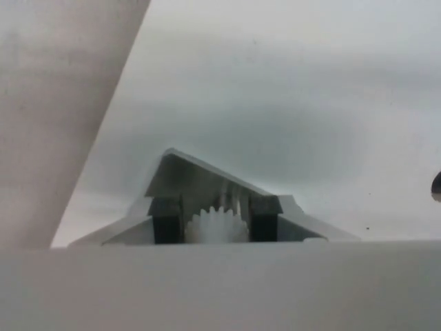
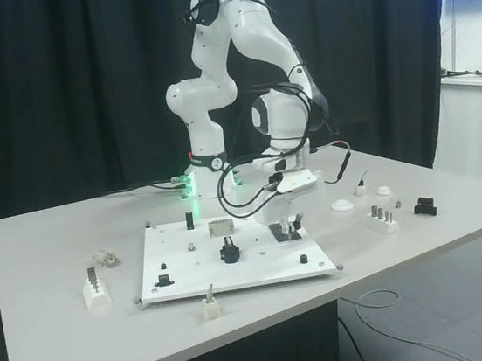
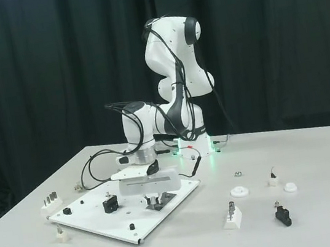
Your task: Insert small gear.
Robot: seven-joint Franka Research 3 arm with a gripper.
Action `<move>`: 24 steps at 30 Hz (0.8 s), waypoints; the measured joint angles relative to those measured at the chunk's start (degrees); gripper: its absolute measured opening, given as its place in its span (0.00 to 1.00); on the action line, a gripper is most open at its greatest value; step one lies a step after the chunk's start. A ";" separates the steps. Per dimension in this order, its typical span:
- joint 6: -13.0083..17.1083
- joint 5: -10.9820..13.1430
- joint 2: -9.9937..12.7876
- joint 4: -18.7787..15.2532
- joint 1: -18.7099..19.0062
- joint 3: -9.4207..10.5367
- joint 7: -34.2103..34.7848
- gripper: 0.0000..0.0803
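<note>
In the wrist view a small white gear [image 1: 216,228] with fine teeth sits between two black finger pads [image 1: 167,219], and my gripper [image 1: 216,225] is shut on it. Only the gear's upper half shows, because a white surface hides the lower part. In the room views the gripper [image 2: 290,224] [image 3: 156,200] hangs low over a black plate [image 2: 290,232] on the white board [image 2: 243,273] [image 3: 99,223], pointing straight down. The gear itself is too small to pick out there.
On the board stand a grey block [image 2: 221,228] and black fixtures [image 2: 229,254] [image 2: 164,280]. Around it on the grey table [image 2: 59,344] lie a white peg holder [image 2: 95,292], a white disc [image 2: 342,206], another peg block [image 2: 383,218] and a black part [image 2: 425,205].
</note>
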 joint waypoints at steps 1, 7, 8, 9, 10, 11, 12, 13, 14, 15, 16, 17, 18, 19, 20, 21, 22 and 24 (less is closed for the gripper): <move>0.00 0.00 0.00 0.00 0.03 0.00 -0.10 0.25; 0.00 0.00 0.00 0.00 0.03 -0.01 -0.59 0.25; 0.00 0.00 0.00 0.00 0.03 -0.01 -0.66 0.25; 0.00 0.00 0.00 0.00 0.02 -0.02 -0.78 0.25; -0.01 0.00 0.00 0.00 0.02 -0.02 -0.89 0.25; -0.01 0.00 0.00 0.00 0.02 -0.02 -0.98 0.25; -0.02 0.00 0.00 0.00 0.02 -0.02 -1.02 0.25; -0.02 0.00 0.00 0.00 0.02 -0.02 -1.04 0.25; -0.02 0.00 0.00 0.00 0.02 -0.03 -1.05 0.25; -0.03 -0.01 0.00 0.00 0.01 -0.03 -1.07 0.25; -0.03 -0.01 0.00 0.00 0.01 -0.04 -1.09 0.25; -0.04 -0.01 0.00 0.00 0.01 -0.05 -1.13 0.25; -0.04 -0.01 0.00 0.00 0.01 -0.06 -1.20 0.25; -0.04 -0.01 0.00 0.00 0.00 -0.07 -1.32 0.25; -0.05 -0.02 0.00 0.00 -0.01 -0.08 -1.47 0.25; -0.05 -0.02 0.00 0.00 -0.01 -0.09 -1.66 0.25; -0.05 -0.02 0.00 0.00 -0.02 -0.10 -1.85 0.25; -0.05 -0.03 0.01 0.00 -0.05 -0.15 -2.16 0.25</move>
